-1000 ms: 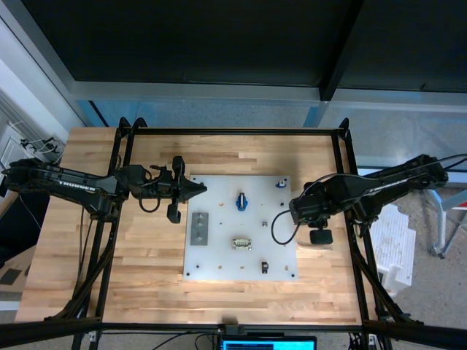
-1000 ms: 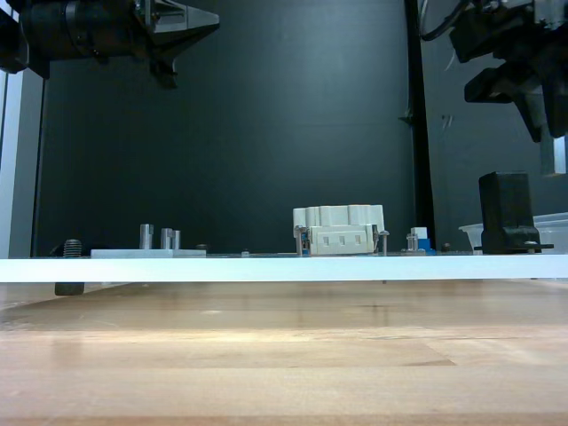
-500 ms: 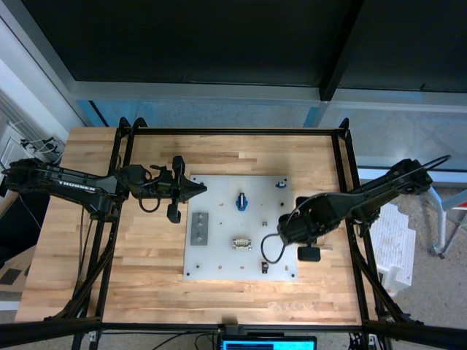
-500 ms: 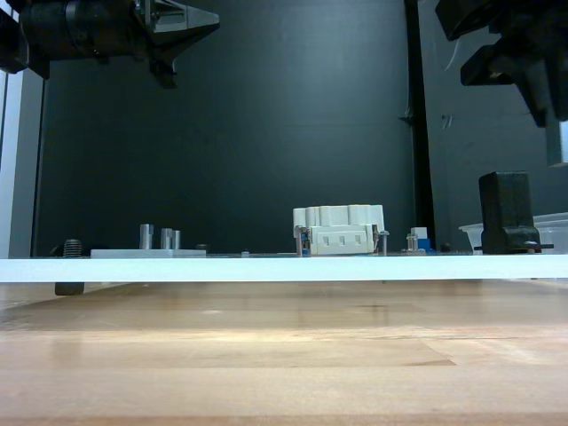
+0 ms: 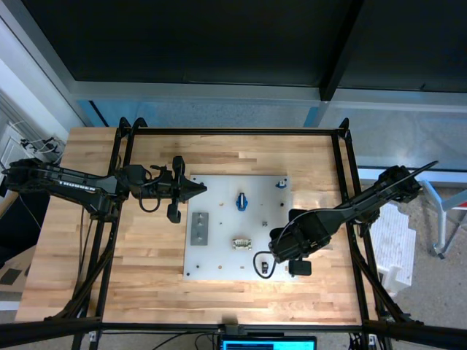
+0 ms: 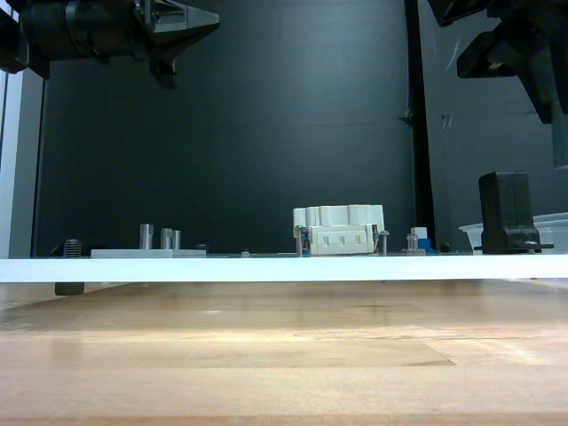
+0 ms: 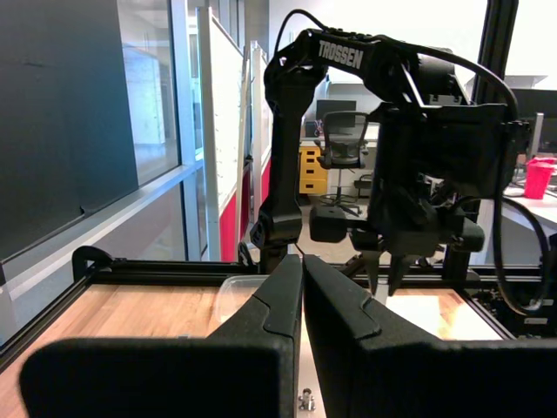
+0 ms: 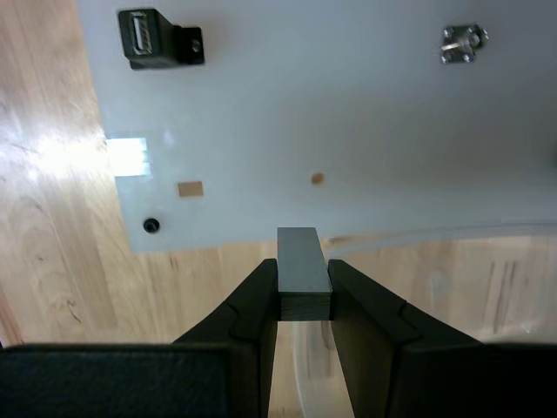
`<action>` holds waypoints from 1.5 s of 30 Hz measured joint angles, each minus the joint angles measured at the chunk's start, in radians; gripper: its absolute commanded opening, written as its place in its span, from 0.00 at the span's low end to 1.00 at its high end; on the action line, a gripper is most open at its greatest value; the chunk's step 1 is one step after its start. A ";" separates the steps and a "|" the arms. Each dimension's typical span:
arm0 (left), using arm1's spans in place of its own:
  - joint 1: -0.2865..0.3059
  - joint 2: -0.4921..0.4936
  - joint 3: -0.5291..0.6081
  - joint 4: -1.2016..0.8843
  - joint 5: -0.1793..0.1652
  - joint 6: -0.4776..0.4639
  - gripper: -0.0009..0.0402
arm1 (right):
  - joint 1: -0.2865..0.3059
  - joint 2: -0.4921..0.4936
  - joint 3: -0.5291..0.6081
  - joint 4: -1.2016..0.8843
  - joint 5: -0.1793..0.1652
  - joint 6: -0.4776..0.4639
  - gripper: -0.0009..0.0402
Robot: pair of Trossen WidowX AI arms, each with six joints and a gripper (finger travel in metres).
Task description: Pick the 16mm bar and install on taskboard
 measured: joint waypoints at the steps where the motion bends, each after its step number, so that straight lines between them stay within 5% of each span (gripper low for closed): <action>1: 0.000 0.000 0.000 0.000 0.000 0.000 0.02 | 0.006 0.005 0.002 0.005 0.000 0.003 0.05; 16: 0.000 0.000 0.000 0.000 0.000 0.000 0.02 | 0.073 0.072 0.003 0.080 -0.026 0.050 0.05; 45: 0.000 0.000 0.000 0.000 0.000 0.000 0.02 | 0.107 0.171 0.003 0.158 -0.045 0.074 0.05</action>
